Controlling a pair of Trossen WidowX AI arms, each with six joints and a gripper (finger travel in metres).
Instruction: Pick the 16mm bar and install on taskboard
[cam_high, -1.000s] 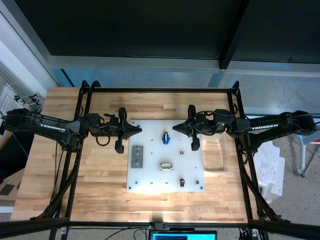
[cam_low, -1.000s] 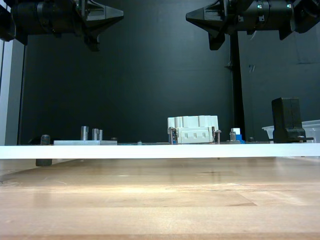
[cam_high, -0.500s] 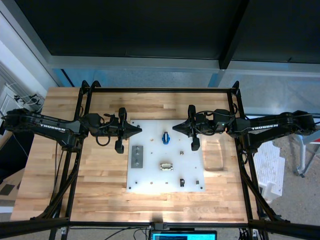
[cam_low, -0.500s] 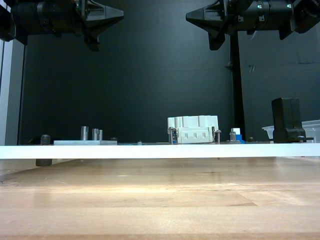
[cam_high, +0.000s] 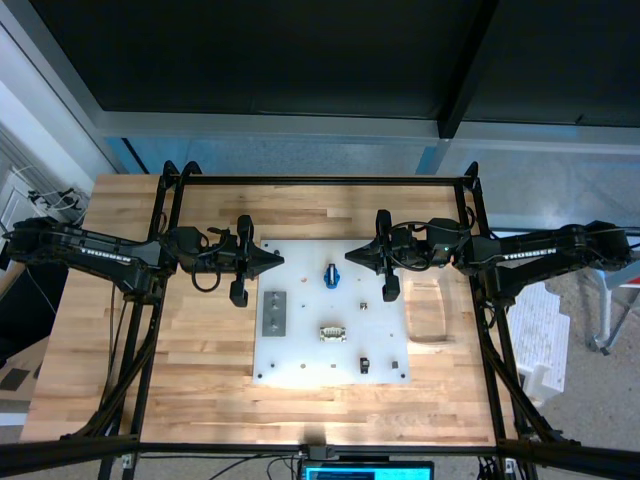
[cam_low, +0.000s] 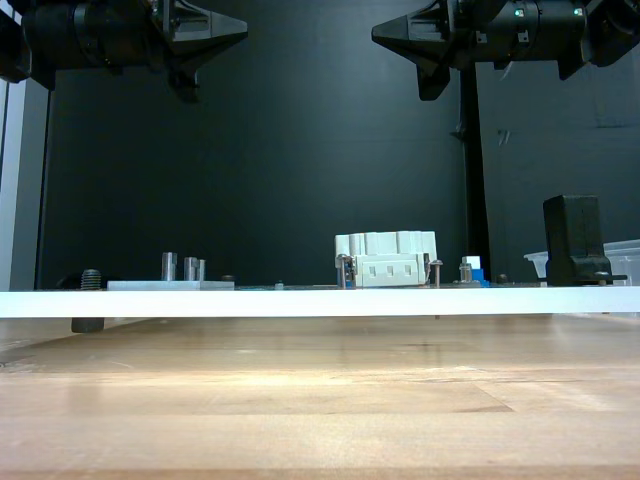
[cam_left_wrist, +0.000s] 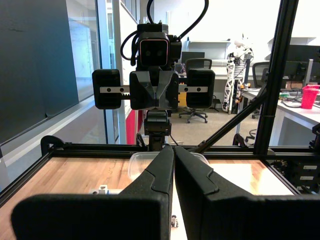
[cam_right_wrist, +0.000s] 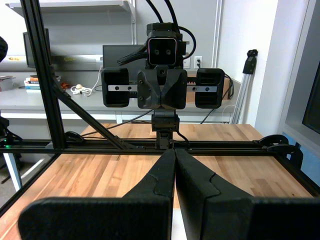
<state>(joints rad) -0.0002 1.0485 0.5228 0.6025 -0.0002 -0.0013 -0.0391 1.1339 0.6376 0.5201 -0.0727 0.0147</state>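
The taskboard (cam_high: 300, 345) is a white square plate in the middle of the wooden table, seen edge-on in the low view (cam_low: 300, 303). It bears a blue knob (cam_high: 332, 274), a grey block (cam_high: 273, 312) and a pale connector (cam_high: 333, 332). The 16mm bar is out of view. My left gripper (cam_high: 281, 256) hovers shut high over the board's far left corner, holding nothing. Facing it, my right gripper (cam_high: 347, 256) hangs shut and empty over the far middle of the board. Both fingertip pairs are pressed together in the wrist views (cam_left_wrist: 173, 148) (cam_right_wrist: 175, 150).
A clear plastic tray (cam_high: 428, 312) lies just right of the board. A black block (cam_low: 574, 240) stands near the board's front right. Short pegs (cam_low: 180, 267) stick up from the grey block. A black frame (cam_high: 320, 181) surrounds the table.
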